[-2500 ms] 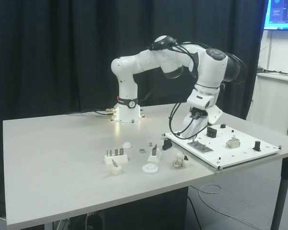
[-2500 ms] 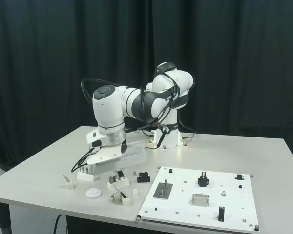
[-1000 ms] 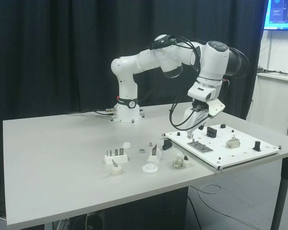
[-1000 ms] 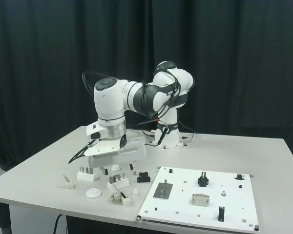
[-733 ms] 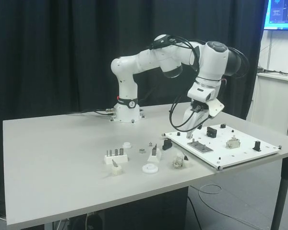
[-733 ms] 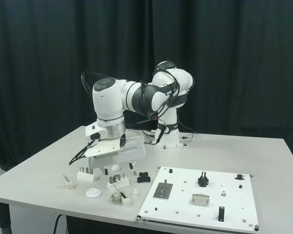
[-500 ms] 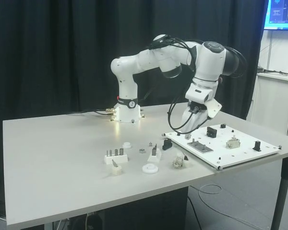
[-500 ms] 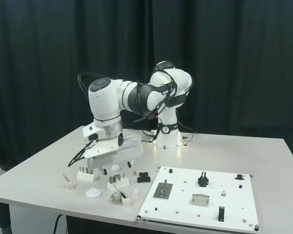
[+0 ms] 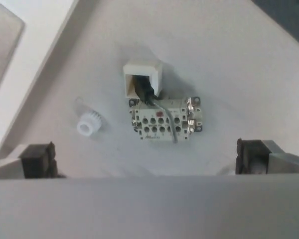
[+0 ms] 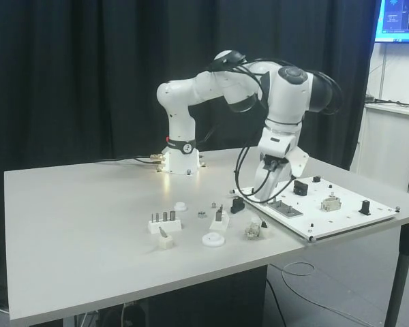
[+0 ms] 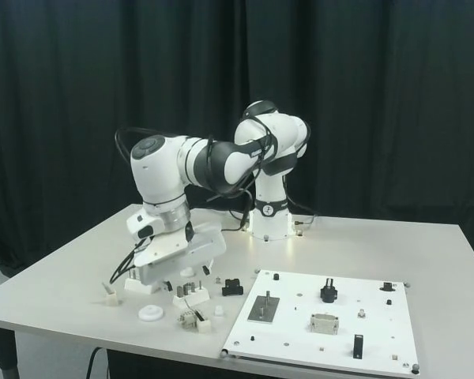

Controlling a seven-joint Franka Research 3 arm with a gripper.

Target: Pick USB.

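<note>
The USB plug (image 9: 145, 91) is small and black and sits in a white holder (image 9: 144, 69) on the table, touching a grey multi-pin connector (image 9: 164, 121). A small white gear (image 9: 88, 124) lies beside them. In the second room view the USB plug (image 11: 200, 315) lies near the table's front edge, left of the white board. My gripper (image 9: 144, 159) hangs above these parts, open, with nothing between its black fingertips (image 9: 38, 160). In the first room view the gripper (image 10: 268, 185) is above and behind the USB plug (image 10: 263, 223).
A white board (image 10: 341, 218) with several fixtures lies to the right. On the table's left part stand a peg holder (image 10: 164, 222), a large white gear (image 10: 213, 239), a black part (image 10: 237, 204) and a block with an upright piece (image 10: 219, 219).
The arm has lifted off the board's metal plate and swung sideways towards the loose parts on the table. The fingers stay apart and hold nothing.
</note>
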